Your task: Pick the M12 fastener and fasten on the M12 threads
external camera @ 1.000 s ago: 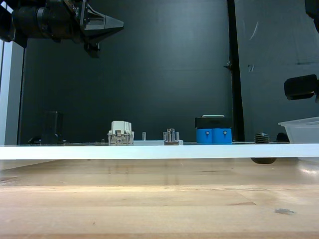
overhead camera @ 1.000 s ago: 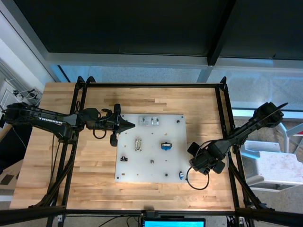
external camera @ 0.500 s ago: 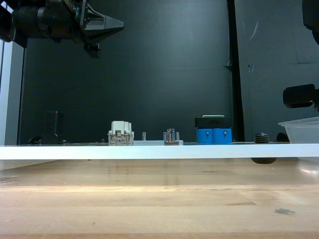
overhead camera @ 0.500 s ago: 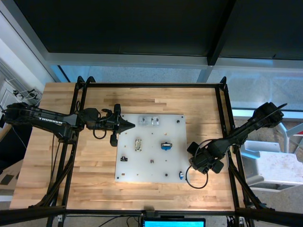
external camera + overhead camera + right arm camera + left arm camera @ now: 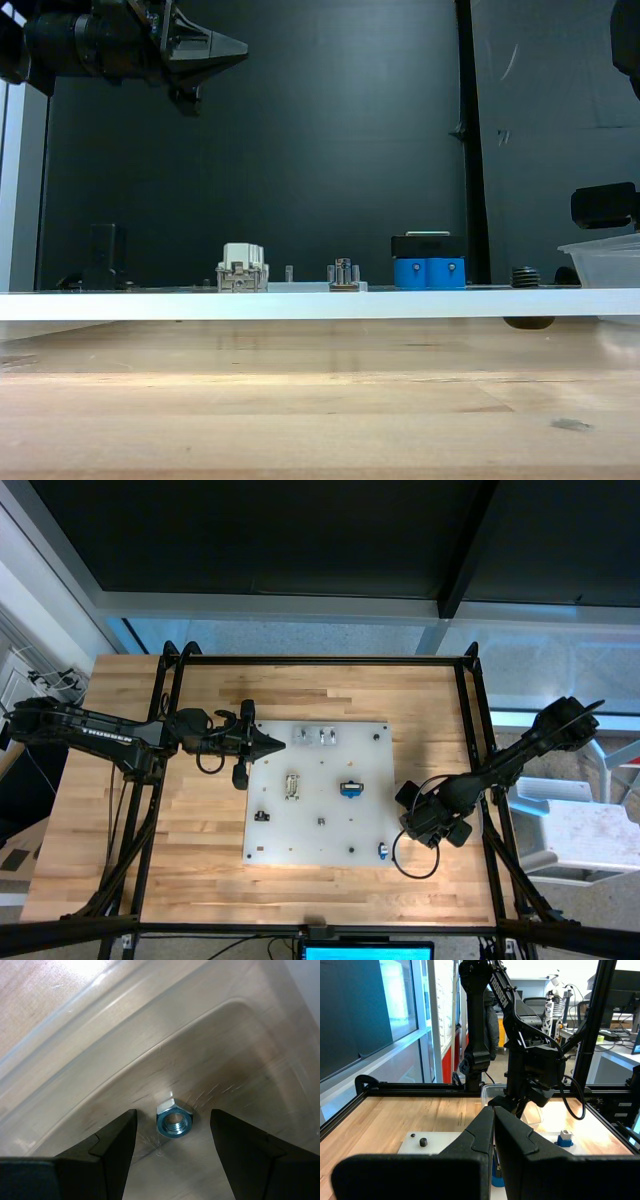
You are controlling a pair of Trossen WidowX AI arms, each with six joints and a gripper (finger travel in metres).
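Note:
In the right wrist view a small silver hex nut, the M12 fastener (image 5: 174, 1121), lies flat on the floor of a clear plastic tray (image 5: 125, 1050). My right gripper (image 5: 172, 1132) is open, with one finger on each side of the nut and not touching it. From above, the right gripper (image 5: 432, 821) hangs over the table just right of the white board (image 5: 300, 840). The black ribbed stud (image 5: 526, 277) stands bare near the board's right end. My left gripper (image 5: 281, 744) is shut and held high at the board's far left corner.
The board carries a blue block (image 5: 350, 789), a beige connector (image 5: 292, 786), a small blue fitting (image 5: 382, 851) and a black post (image 5: 376, 736). The tray's rim (image 5: 600, 250) rises at the low view's right edge. A black frame borders the table.
My right gripper has moved down a little over the tray. The left arm has not moved.

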